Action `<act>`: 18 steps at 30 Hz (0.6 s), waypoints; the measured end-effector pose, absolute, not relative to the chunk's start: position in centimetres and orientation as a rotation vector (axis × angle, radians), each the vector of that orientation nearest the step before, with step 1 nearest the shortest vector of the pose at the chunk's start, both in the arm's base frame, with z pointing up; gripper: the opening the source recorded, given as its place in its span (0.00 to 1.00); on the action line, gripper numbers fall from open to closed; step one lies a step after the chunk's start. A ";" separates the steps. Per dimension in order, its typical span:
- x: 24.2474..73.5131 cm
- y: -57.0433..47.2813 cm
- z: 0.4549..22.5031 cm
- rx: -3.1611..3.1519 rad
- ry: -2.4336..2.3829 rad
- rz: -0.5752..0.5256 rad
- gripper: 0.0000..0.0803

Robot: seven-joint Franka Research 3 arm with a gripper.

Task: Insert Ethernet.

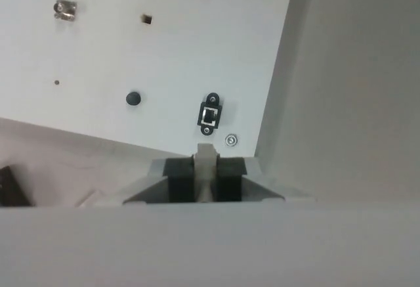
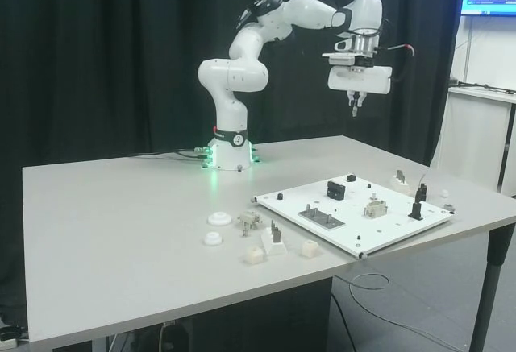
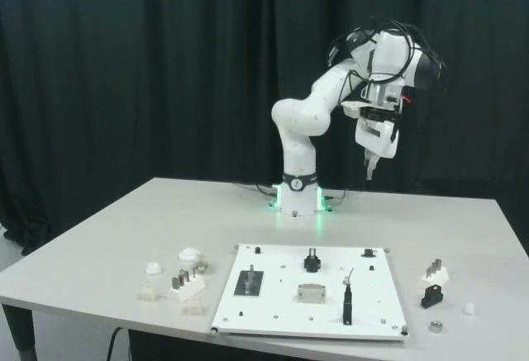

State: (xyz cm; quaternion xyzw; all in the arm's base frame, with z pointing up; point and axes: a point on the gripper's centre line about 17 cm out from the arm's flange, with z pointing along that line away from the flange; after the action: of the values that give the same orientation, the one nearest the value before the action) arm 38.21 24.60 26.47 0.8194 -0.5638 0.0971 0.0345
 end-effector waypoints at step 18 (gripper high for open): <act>39.2 24.6 25.6 2.513 -1.741 0.260 0.08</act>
State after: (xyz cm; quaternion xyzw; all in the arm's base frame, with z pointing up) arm 39.24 24.58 25.58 0.8186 -0.5670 0.0846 0.0365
